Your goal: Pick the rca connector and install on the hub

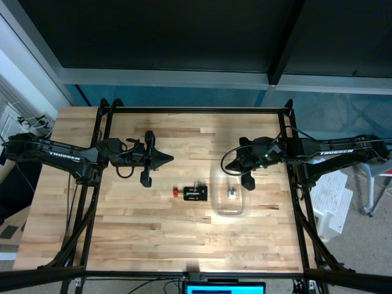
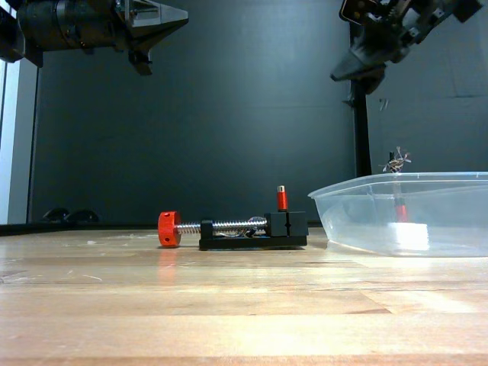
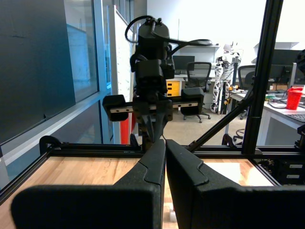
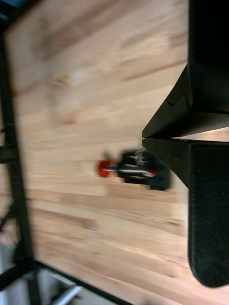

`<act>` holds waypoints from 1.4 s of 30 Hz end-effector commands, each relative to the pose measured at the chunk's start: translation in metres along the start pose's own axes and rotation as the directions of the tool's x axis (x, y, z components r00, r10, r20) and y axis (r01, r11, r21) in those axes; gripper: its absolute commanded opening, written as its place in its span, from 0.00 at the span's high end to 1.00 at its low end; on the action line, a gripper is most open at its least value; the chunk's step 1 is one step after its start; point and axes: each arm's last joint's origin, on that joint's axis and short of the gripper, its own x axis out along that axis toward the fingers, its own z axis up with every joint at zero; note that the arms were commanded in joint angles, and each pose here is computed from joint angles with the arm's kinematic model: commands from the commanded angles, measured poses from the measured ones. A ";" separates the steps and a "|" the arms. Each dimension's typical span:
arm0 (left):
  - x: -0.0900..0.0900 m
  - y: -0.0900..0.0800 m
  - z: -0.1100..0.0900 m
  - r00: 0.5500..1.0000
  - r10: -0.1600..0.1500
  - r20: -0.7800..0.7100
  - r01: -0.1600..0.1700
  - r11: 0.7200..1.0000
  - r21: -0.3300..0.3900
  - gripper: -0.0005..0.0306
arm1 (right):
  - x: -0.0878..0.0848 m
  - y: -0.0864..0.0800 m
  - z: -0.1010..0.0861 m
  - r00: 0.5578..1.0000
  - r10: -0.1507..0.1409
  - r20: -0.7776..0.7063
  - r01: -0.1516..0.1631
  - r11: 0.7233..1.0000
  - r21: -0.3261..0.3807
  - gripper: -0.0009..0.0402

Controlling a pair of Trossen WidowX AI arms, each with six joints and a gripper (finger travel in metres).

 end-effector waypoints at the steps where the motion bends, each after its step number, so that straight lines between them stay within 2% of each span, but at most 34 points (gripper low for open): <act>1: 0.000 0.000 0.000 1.000 0.000 0.000 0.000 1.000 0.000 0.98 | 0.000 0.004 -0.002 0.994 -0.009 -0.110 0.009 1.000 -0.001 0.98; 7: 0.000 0.000 0.000 1.000 0.000 0.000 0.000 1.000 0.000 0.98 | 0.004 0.011 -0.007 0.962 -0.012 -0.273 0.005 1.000 -0.028 0.98; 16: 0.000 0.000 0.000 1.000 0.000 0.000 0.000 1.000 0.000 0.98 | 0.001 0.020 -0.016 0.915 -0.013 -0.404 -0.011 0.998 -0.055 0.98; 21: 0.000 0.000 0.000 1.000 0.000 0.000 0.000 1.000 0.000 0.98 | -0.004 0.021 -0.020 0.889 -0.037 -0.456 0.004 0.997 -0.074 0.98; 27: 0.000 0.000 0.000 1.000 0.000 0.000 0.000 1.000 0.000 0.98 | -0.006 0.021 -0.024 0.868 -0.046 -0.495 0.004 0.996 -0.086 0.97; 31: 0.000 0.000 0.000 1.000 0.000 0.000 0.000 1.000 0.000 0.98 | -0.006 0.021 -0.024 0.867 -0.046 -0.496 -0.001 0.996 -0.093 0.91; 38: 0.000 0.000 0.000 1.000 0.000 0.000 0.000 1.000 0.000 0.98 | -0.006 0.023 -0.024 0.867 -0.043 -0.496 -0.006 0.995 -0.097 0.71; 42: 0.000 0.000 0.000 1.000 0.000 0.000 0.000 1.000 0.000 0.98 | -0.006 0.023 -0.025 0.867 -0.043 -0.497 0.003 0.997 -0.080 0.60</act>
